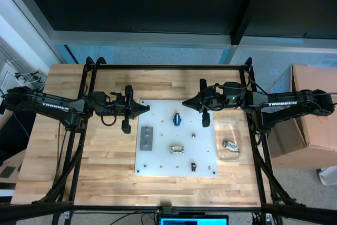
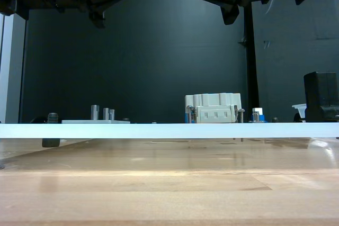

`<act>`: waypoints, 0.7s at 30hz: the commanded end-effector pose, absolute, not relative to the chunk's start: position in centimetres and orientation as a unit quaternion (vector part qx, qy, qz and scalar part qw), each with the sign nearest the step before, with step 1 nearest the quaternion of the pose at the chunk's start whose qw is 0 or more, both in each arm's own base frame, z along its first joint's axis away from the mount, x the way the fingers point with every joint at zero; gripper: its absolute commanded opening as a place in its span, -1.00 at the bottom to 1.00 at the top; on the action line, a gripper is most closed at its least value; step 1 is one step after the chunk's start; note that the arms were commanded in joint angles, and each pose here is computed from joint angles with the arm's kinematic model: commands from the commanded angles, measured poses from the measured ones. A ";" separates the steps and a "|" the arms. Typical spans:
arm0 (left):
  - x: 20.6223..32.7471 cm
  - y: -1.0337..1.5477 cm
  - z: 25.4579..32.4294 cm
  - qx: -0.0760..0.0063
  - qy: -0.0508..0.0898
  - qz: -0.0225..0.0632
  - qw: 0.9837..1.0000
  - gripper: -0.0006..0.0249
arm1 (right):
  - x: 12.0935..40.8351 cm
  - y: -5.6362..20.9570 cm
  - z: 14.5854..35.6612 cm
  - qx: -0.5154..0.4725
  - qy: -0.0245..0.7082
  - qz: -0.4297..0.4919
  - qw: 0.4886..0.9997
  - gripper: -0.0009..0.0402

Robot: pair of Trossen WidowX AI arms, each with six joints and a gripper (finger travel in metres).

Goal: Remove the HAN10E connector from the taskboard and place in the container

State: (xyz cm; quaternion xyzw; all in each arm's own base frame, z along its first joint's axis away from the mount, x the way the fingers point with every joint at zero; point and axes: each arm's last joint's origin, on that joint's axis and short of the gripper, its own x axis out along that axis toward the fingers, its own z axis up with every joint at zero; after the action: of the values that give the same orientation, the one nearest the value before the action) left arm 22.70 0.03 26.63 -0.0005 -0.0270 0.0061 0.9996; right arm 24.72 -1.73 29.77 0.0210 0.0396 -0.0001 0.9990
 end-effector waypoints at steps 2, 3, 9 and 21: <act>22.7 0.04 26.64 0.000 -0.027 0.006 1.000 -0.95 | 24.6 -1.8 29.3 0.027 0.001 -0.001 1.000 -0.96; 22.7 0.04 26.64 0.000 -0.027 0.006 1.000 -0.95 | 24.5 -1.8 29.2 0.028 -0.006 0.000 1.000 -0.96; 22.7 0.04 26.64 0.000 -0.027 0.006 1.000 -0.95 | 24.3 -1.9 28.6 0.035 -0.018 -0.005 0.999 -0.96; 22.7 0.04 26.64 0.000 -0.027 0.006 1.000 -0.95 | 24.2 -2.0 28.1 0.047 -0.014 -0.020 0.999 -0.96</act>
State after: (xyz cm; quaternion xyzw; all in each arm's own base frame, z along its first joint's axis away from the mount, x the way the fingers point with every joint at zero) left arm 22.70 0.03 26.63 -0.0005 -0.0270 0.0059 0.9996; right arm 24.22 -1.98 28.17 0.0462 -0.0155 -0.0201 0.9986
